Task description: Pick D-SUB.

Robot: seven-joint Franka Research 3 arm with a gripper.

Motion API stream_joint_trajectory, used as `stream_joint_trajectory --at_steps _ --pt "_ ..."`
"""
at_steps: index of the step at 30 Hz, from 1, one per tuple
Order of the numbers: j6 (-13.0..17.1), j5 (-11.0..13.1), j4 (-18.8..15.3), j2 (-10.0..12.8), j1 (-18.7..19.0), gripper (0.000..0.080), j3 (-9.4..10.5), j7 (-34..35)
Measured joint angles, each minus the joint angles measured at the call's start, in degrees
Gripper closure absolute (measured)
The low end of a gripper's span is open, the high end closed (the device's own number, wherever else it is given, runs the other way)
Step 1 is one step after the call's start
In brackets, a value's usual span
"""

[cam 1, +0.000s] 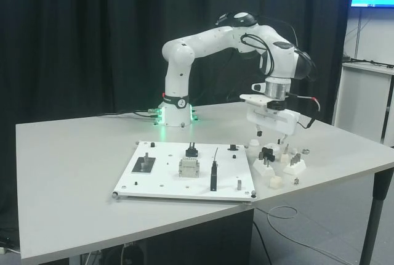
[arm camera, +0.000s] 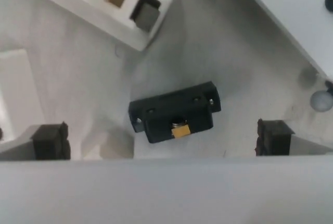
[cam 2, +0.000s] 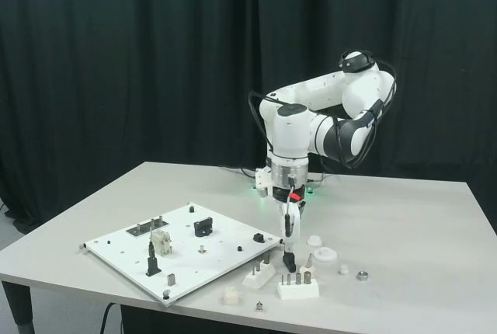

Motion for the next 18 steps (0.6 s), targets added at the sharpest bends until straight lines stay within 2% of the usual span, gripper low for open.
stream_joint_trajectory --at_steps 18 --pt "0.03 0.31 -0.5 -0.08 -0.35 0.0003 2.88 -0.01"
